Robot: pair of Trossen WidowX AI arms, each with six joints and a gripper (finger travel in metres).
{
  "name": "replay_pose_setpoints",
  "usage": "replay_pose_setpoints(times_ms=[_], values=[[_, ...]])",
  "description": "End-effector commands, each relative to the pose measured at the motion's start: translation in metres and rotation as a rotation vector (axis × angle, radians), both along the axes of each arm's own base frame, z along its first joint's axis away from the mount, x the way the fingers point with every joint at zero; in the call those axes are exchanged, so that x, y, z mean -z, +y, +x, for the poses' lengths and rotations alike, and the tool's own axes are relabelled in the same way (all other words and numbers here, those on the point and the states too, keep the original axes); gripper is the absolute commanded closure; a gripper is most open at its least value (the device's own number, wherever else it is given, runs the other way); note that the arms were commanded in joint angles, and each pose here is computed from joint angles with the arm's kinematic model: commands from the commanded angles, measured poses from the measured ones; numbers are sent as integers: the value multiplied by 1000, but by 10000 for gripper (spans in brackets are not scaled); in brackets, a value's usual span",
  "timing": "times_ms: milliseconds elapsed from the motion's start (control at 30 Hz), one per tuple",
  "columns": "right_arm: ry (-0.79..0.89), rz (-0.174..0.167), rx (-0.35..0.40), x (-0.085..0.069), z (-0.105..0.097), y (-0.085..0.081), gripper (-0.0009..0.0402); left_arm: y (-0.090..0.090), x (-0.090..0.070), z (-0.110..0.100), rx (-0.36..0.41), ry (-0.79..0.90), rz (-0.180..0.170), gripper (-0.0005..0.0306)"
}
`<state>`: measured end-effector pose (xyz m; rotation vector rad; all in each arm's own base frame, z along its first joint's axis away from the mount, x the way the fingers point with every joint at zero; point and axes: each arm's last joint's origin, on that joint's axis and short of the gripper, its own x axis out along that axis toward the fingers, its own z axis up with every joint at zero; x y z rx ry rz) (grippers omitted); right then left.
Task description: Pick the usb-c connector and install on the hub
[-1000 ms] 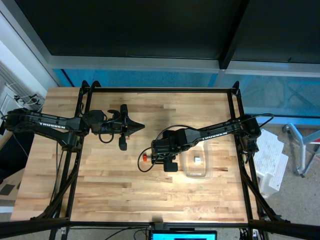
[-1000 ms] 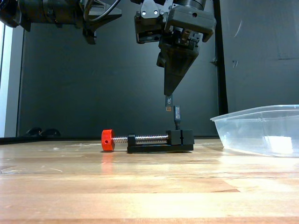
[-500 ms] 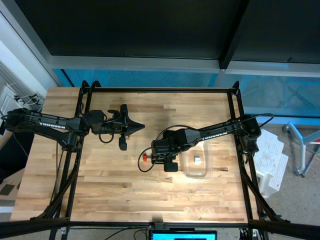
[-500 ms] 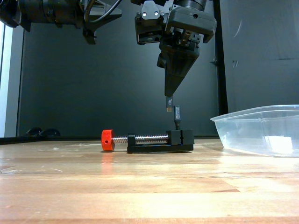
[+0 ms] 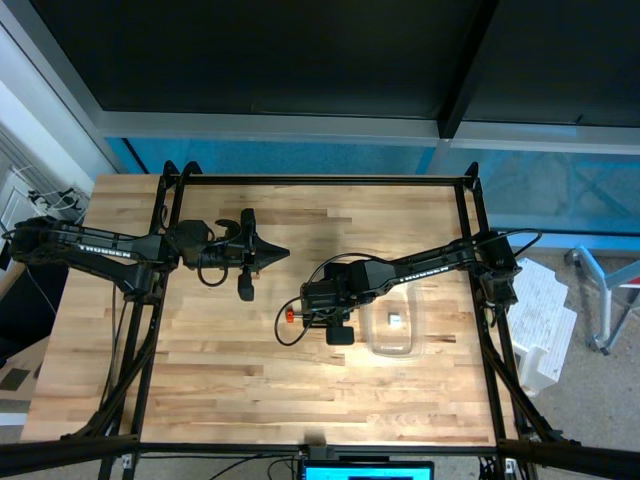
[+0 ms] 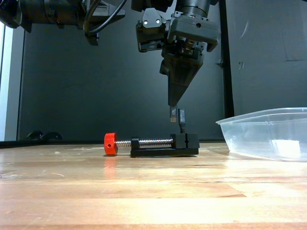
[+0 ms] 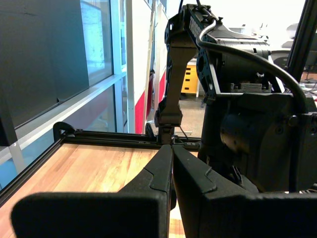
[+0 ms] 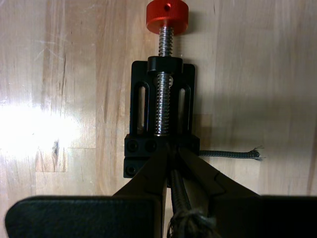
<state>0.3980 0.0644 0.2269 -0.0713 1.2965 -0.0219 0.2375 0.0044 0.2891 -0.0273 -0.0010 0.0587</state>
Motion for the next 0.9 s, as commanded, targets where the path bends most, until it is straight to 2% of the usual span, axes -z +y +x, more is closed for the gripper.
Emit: replay_pose_setpoints(times_ms=[33,333,900], values=[[8,-1,-1,4,1,0,393,0,0,0,0,0,0,300],[17,-2,-1,9,0,0,393,0,0,0,0,0,0,300],[13,-2,-1,10,0,0,393,0,0,0,0,0,0,300]])
